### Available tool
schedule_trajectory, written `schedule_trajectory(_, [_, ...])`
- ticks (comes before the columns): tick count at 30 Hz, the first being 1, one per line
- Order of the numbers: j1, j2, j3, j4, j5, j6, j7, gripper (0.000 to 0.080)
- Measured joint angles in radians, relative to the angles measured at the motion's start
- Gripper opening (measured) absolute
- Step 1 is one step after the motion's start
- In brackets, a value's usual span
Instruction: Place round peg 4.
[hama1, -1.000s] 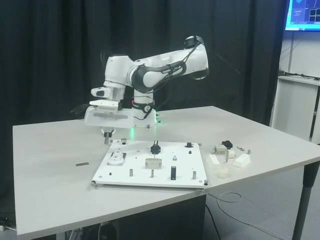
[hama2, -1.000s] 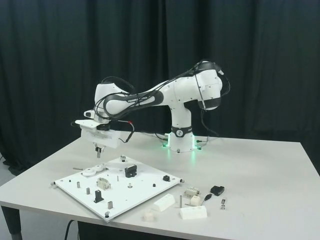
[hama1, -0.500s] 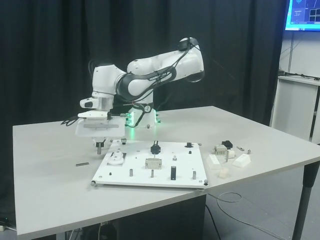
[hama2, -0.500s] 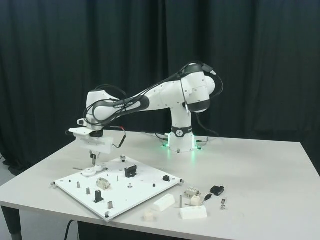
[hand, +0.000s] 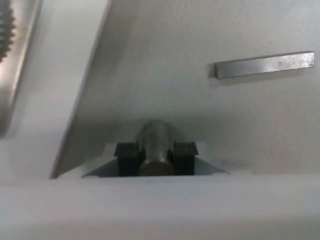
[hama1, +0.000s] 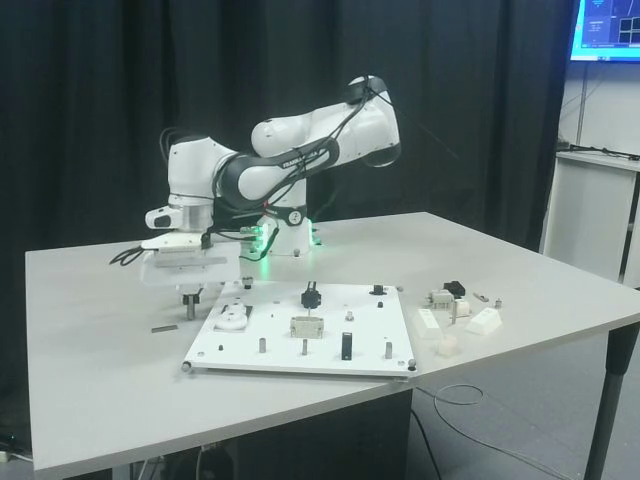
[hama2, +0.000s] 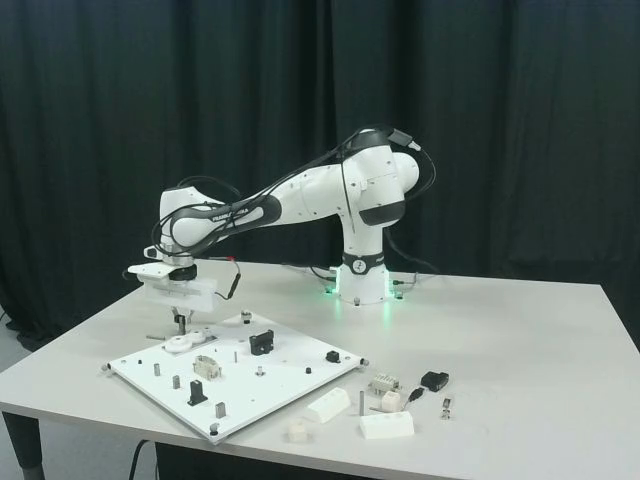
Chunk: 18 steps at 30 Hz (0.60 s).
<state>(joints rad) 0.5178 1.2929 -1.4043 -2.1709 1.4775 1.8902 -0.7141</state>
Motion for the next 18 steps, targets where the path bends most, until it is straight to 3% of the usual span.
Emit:
schedule_trajectory(3, [-0.014,0.0,0.003,0.013,-0.006,-0.006,-0.003,0.0145])
schedule_trajectory(4, [-0.018,0.0,0.004,0.017,-0.009,-0.008,-0.003,0.0211])
schedule_trajectory(9, [-0.036,0.0,0.006,0.036,-0.02,-0.018,-0.003,0.0211])
schedule_trajectory(10, [-0.039,0.0,0.007,0.039,-0.022,-0.02,-0.003,0.0599])
schedule_trajectory(18, [-0.056,-0.001,0.005,0.061,-0.044,-0.039,-0.003,0.0599])
